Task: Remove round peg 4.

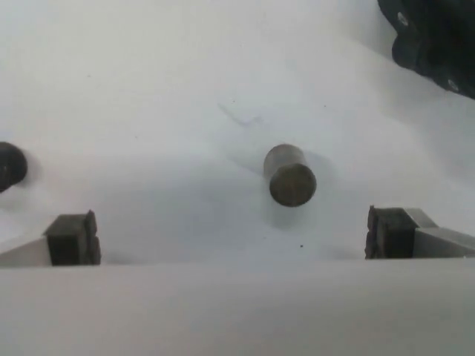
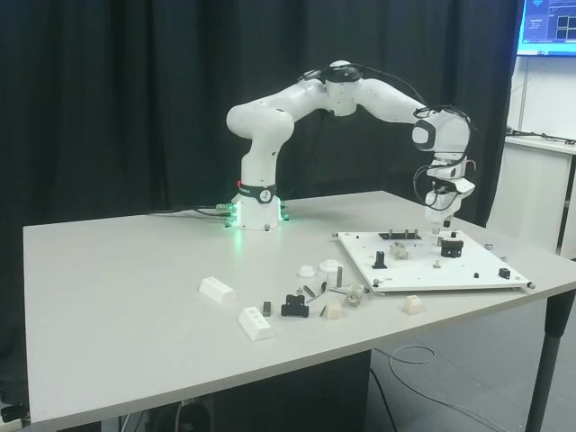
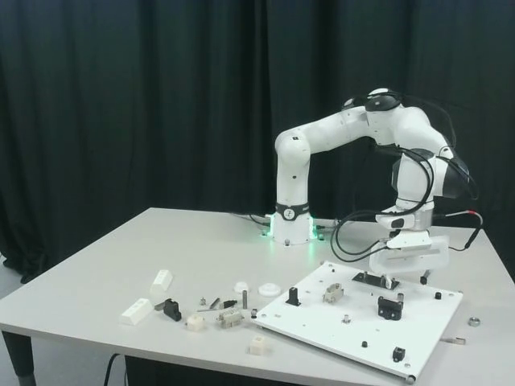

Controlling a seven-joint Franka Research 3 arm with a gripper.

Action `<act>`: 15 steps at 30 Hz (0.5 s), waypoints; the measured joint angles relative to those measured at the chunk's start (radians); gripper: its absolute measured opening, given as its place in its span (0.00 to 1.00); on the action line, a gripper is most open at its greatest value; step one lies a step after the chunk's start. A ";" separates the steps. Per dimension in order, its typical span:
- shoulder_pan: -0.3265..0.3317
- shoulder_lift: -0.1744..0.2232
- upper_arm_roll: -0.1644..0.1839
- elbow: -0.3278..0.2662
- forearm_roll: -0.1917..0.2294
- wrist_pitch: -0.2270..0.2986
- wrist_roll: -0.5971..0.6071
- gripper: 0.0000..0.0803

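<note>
A: Any brand, label or writing you can read?

B: None. A screen glows at the edge of the first room view, but whatever is on it is too small to make out. The arm and the parts carry no legible marks.

A: How does the tool stand?

B: The tool is spread wide. In the wrist view its two black fingertips sit far apart with nothing between them. It grips nothing and touches nothing.

A: And the round peg?

B: The round peg stands upright in the white board, a short grey cylinder seen from above, its flat top facing the camera. It lies ahead of the gap between the fingertips, closer to one of them, and apart from both.

A: Where is the tool in the room views?

B: It hangs over the far side of the board, just above a black block. The board rests on the grey surface.

A: Anything else in the wrist view?

B: A dark round knob at one edge and a black part in a corner.

A: And off the board?

B: Loose pieces lie on the surface beside it: two white blocks, a small black bracket, white discs and a small white cube.
</note>
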 joint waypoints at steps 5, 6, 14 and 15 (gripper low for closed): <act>-0.007 0.000 0.010 0.000 0.000 0.018 0.000 1.00; -0.008 0.000 0.012 0.000 0.000 0.021 0.000 1.00; -0.020 0.000 0.020 0.000 0.000 0.034 0.000 1.00; -0.021 0.000 0.021 0.000 0.000 0.036 0.000 1.00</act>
